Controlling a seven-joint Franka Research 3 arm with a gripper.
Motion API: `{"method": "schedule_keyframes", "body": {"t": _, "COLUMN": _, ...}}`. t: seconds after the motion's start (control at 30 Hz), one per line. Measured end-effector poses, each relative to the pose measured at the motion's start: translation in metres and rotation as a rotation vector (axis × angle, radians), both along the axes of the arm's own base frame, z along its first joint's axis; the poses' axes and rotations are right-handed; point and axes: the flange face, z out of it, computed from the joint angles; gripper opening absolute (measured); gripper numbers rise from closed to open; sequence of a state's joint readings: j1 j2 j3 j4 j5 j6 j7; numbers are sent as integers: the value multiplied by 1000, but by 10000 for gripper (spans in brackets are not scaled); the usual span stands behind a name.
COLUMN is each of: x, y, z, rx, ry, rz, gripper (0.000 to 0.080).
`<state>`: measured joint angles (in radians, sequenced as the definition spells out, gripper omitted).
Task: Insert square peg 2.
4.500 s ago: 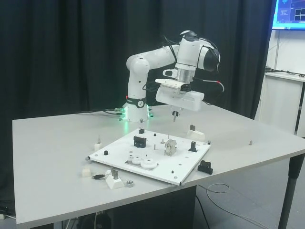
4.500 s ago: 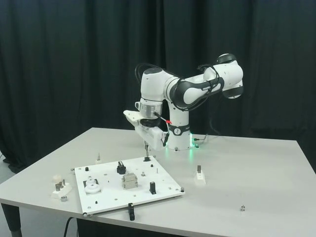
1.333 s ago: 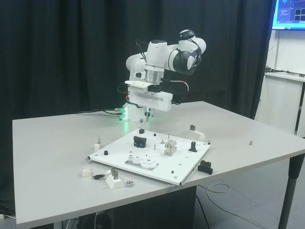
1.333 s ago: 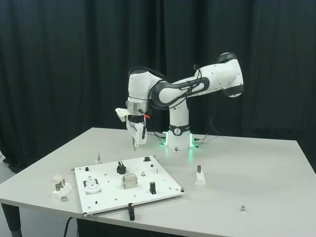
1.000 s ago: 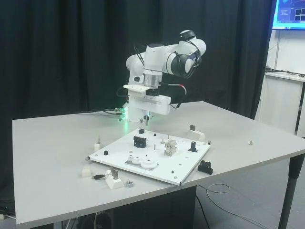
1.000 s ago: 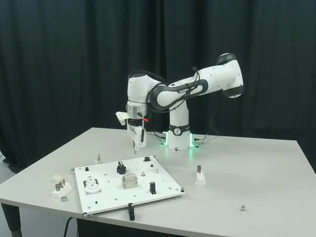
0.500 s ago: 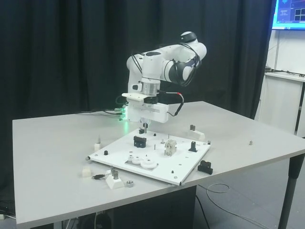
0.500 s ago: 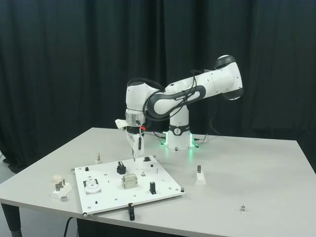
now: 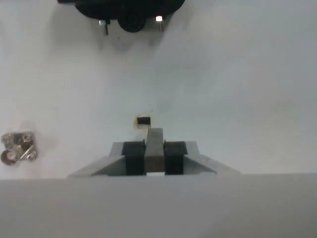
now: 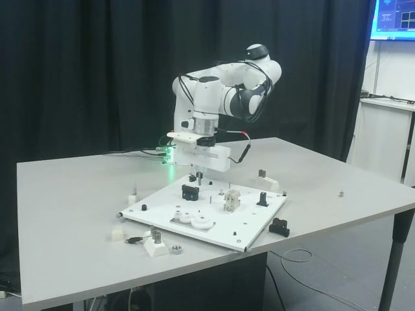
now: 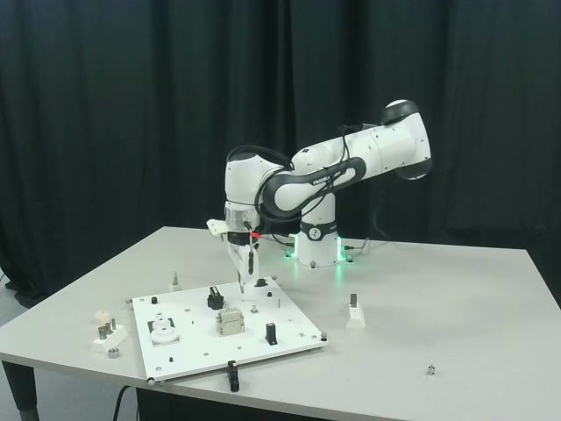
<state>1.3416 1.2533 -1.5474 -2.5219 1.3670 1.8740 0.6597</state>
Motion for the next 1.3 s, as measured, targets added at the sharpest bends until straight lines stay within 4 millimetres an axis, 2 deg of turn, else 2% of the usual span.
{"method": "schedule_keyframes", "body": {"t": 1.3, "x": 1, "y": 6, "z": -19, "rx": -16, "ry": -10, "rz": 6, "gripper": 75}}
